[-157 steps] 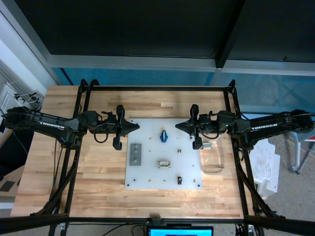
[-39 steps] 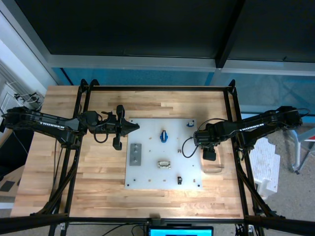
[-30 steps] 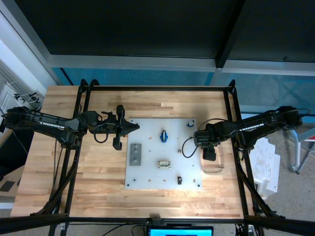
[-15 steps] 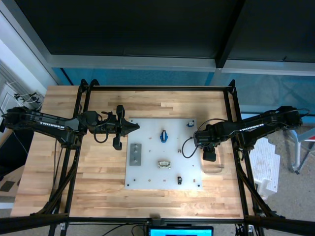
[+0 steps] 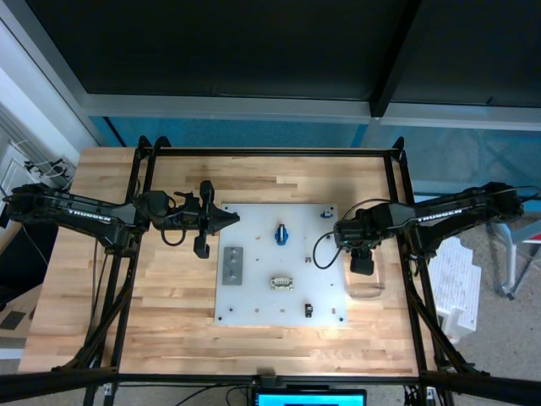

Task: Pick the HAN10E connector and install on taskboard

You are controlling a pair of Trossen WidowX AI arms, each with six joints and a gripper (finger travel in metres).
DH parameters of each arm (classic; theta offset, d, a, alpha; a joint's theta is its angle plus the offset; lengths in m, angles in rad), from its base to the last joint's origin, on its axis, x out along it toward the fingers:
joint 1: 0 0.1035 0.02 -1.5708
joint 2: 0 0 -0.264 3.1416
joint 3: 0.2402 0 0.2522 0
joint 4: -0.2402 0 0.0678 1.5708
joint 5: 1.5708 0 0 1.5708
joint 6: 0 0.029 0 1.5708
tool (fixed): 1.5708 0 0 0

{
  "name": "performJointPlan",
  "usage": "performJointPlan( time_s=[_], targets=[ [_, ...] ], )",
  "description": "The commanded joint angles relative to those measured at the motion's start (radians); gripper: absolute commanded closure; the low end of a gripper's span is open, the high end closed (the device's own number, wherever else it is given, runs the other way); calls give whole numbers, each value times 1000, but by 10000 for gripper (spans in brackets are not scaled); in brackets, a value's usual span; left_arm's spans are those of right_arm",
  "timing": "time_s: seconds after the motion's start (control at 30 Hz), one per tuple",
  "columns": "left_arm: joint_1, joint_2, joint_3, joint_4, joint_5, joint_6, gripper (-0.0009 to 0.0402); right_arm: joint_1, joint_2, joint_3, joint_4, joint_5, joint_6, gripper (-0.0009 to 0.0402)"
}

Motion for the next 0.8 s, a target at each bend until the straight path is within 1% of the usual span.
performJointPlan(
  time_s=[0.03, 0.2, 0.3, 0.4, 0.63, 0.8],
  targets=[
    [0, 0, 0, 0, 0, 0, 392, 0, 0, 89, -72, 0, -7, 355],
    [0, 0, 0, 0, 0, 0, 392, 0, 0, 209, -162, -1, -6, 354],
    [0, 0, 0, 0, 0, 0, 392, 0, 0, 257, -211, -1, -7, 354],
    [0, 0, 0, 0, 0, 0, 392, 1, 0, 282, -245, 0, -8, 354],
    [0, 0, 0, 0, 0, 0, 392, 5, 4, 304, -243, -1, -26, 354],
    [0, 0, 0, 0, 0, 0, 392, 31, 60, 344, -246, -2, -25, 354]
  ],
)
